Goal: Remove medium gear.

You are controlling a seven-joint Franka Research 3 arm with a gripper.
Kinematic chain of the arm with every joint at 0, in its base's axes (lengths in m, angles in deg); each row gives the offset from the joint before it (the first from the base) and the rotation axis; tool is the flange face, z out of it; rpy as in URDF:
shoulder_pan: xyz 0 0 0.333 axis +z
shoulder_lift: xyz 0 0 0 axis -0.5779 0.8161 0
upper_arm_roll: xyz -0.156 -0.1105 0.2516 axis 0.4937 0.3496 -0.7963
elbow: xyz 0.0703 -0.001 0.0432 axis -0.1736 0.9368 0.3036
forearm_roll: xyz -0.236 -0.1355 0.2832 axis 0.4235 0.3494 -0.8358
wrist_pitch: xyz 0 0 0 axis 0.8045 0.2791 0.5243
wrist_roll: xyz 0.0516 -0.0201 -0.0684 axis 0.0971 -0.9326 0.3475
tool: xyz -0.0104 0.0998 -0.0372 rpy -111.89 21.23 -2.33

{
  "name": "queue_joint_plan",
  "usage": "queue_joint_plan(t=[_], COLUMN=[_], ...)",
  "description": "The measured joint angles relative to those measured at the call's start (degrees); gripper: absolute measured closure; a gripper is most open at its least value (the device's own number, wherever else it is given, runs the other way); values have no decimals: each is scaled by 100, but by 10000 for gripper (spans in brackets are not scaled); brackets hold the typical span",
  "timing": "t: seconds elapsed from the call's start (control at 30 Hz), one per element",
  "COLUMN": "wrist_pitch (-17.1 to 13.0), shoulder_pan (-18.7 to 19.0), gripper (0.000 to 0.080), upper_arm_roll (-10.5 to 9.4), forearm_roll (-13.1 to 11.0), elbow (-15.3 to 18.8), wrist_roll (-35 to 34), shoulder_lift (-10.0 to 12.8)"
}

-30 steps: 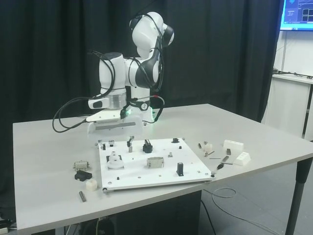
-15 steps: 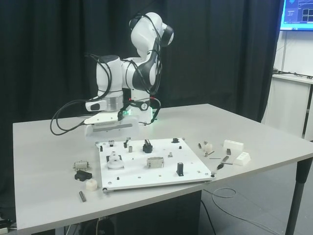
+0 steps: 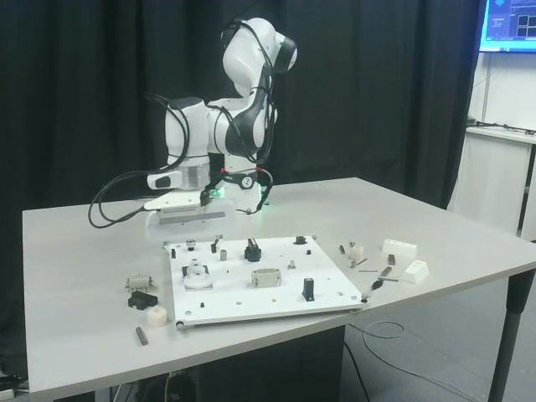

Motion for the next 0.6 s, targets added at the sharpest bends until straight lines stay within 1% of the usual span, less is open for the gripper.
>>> queue_joint_plan(t=[0.17, 0.3, 0.43, 0.6], wrist_pitch=[-401, -654, -855, -1017], shoulder_pan=[132, 242, 318, 352], gripper=[3, 3, 3, 3], upper_arm_roll=[-10, -11, -10, -10], forearm_roll=[-13, -13, -13, -13], elbow=[371, 604, 729, 790], wrist_roll=[0, -2, -26, -46], shoulder_lift=[-184, -286, -315, -313])
